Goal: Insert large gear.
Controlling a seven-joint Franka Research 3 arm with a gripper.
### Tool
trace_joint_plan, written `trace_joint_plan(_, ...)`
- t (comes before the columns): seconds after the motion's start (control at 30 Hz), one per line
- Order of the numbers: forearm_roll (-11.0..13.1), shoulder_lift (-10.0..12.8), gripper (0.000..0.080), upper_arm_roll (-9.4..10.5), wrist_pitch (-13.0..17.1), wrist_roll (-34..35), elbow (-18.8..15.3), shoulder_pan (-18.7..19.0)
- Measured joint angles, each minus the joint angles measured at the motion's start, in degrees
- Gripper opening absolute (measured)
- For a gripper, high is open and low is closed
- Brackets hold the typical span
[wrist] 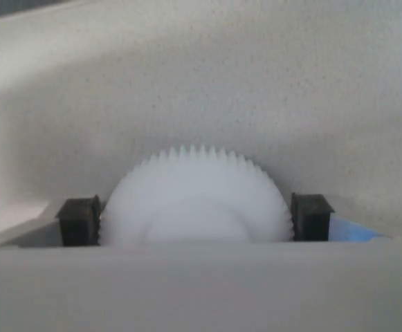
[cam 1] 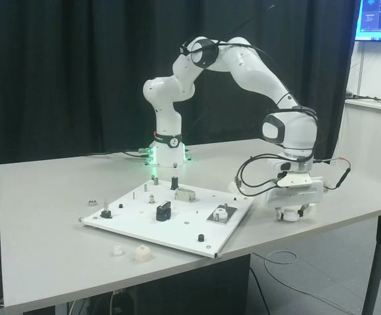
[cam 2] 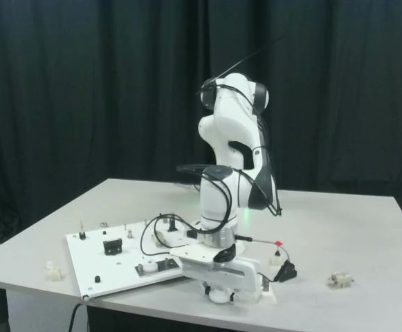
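**Remote operator:** Scanning from the left, I have the flat white assembly board (cam 1: 170,220) with its pegs, then the claw (wrist: 195,218) low over bare grey desk (cam 1: 46,190) beside it, well clear of any peg.

**Colleague:** What worries you?

**Remote operator:** I judge the large white toothed plastic gear (wrist: 195,200) could tilt in the pinch while I carry it over, then jam on its shaft.

**Colleague:** And the grip?

**Remote operator:** Spread wide, with both black rubber finger pads (wrist: 78,220) pressed against opposite edges of the gear.
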Motion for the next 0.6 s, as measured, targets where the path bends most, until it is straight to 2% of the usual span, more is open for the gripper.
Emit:
trace_joint_plan(0.33,0.0,0.0,0.0598,-0.49,-3.6,1.0,2.7,0.0)
trace_joint_plan(0.6,0.0,0.0,0.0597,-0.89,-4.0,3.1,3.4,0.0)
